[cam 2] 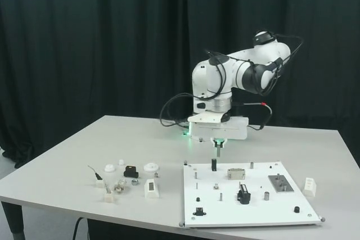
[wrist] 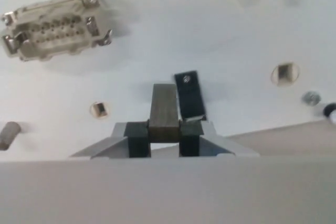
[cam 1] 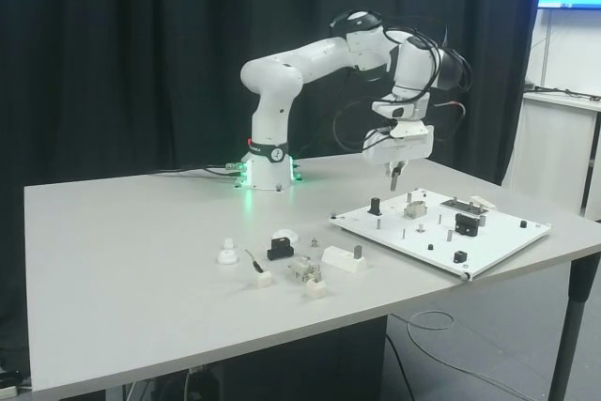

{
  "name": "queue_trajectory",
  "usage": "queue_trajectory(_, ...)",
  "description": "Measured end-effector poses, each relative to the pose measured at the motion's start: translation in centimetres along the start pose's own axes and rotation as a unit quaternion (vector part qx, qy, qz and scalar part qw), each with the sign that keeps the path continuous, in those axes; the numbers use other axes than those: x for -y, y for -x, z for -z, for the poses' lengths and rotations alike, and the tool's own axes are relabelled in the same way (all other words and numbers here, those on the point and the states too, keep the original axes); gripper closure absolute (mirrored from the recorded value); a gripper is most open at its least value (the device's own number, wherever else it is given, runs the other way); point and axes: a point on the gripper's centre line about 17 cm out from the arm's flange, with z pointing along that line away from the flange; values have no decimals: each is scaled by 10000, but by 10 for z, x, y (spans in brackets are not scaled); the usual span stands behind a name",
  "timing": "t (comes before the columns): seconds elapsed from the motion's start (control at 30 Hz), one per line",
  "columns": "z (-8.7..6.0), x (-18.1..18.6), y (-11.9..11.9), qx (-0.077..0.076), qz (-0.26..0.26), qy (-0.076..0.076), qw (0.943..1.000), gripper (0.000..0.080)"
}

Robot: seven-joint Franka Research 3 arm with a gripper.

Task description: Insert square peg 3.

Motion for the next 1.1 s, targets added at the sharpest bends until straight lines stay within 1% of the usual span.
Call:
queue_trajectory(0.2, -4, 15, 13, -65, -309, 46, 9995, 691)
queue_trajectory(0.33, -8, 24, 21, -144, -545, 79, 9984, 691)
queue_trajectory(0.57, -12, 36, 29, -347, -940, 137, 9949, 691)
queue_trajectory(0.83, -15, 42, 34, -620, -1570, 193, 9855, 691)
queue_trajectory(0.97, -17, 42, 34, -742, -1873, 193, 9793, 691)
queue_trajectory(1.1, -20, 41, 35, -824, -2190, 162, 9721, 691)
